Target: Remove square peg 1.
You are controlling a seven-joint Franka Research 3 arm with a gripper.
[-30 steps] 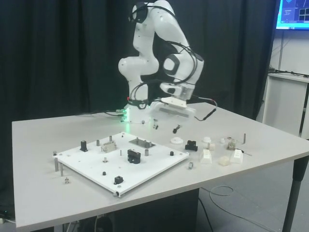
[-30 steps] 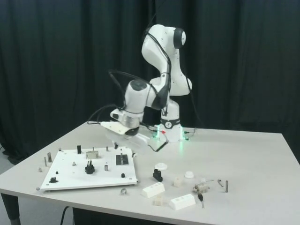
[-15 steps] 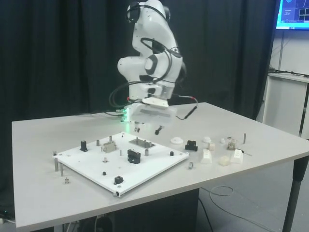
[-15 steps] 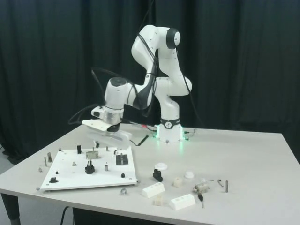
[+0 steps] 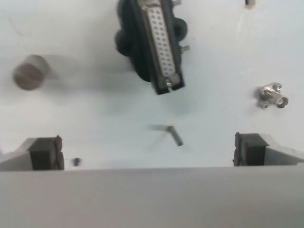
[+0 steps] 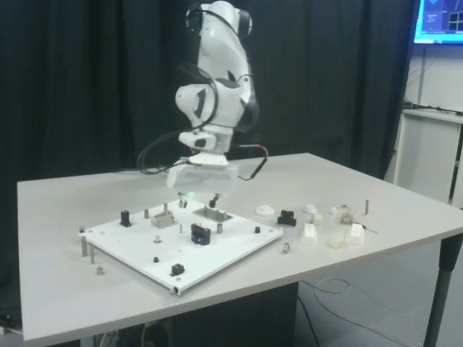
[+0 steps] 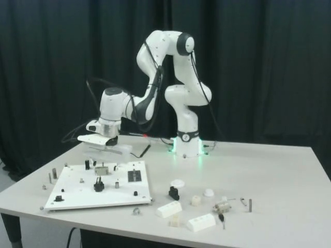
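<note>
Jaws: open, empty, hanging above the rear part of the white board (image 6: 231,249) without touching anything; in the wrist view the two black fingertips (image 5: 45,153) stand wide apart with only bare board between them. Square peg 1 (image 5: 175,135): a slim grey peg standing in the board, seated and not held, lying below the jaws and roughly midway between the two fingertips; its cross-section cannot be made out. Black multi-pin connector (image 5: 152,42): mounted on the board just beyond the peg, its grey pin face turned up toward the wrist camera. Round grey peg (image 5: 28,76): upright on the board, well apart from the square peg, to one side of the connector. Small metal coaxial socket (image 5: 273,95): fixed to the board on the connector's other side. Arm (image 7: 155,57): white, folded over from its base and reaching down to the board, black cable looped beside the wrist; green light (image 7: 173,149) at the base. Bench (image 6: 58,289): grey, carries the board on short posts near its front edge. Loose items on the bench beside the board: white disc (image 7: 177,183), black part (image 7: 173,193), two long white blocks (image 7: 168,209), a small metal fitting (image 7: 221,207), and an upright grey pin (image 7: 250,204).
</note>
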